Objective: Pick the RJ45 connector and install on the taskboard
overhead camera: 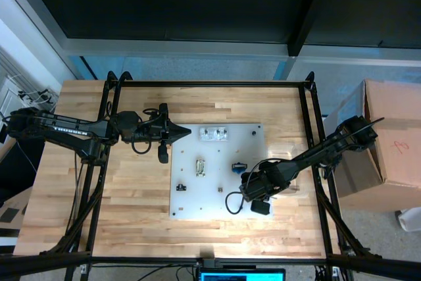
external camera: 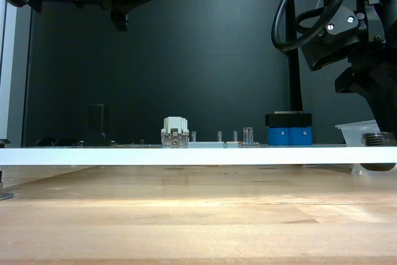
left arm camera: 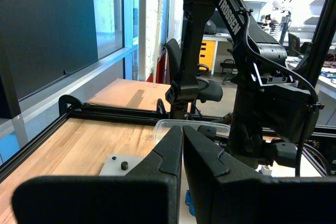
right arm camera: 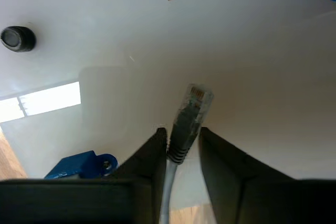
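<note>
The RJ45 connector (right arm camera: 192,106), a clear plug on a grey boot and cable, is held in my right gripper (right arm camera: 181,132). The plug sticks out past the fingertips and hangs just above the white taskboard (right arm camera: 252,51), clear of any seat. From above, my right gripper (overhead camera: 245,186) is over the board's near right part, just in front of a blue block (overhead camera: 238,168). My left gripper (overhead camera: 187,132) hovers high over the board's left edge. Its fingers (left arm camera: 202,148) are shut together with nothing between them.
A grey socket (overhead camera: 200,167) and a metal fitting (overhead camera: 214,134) stand on the board. The black cable (overhead camera: 231,204) loops over the board's near edge. A clear plastic tray (overhead camera: 284,162) lies at the board's right. A cardboard box (overhead camera: 388,143) stands off the table's right side.
</note>
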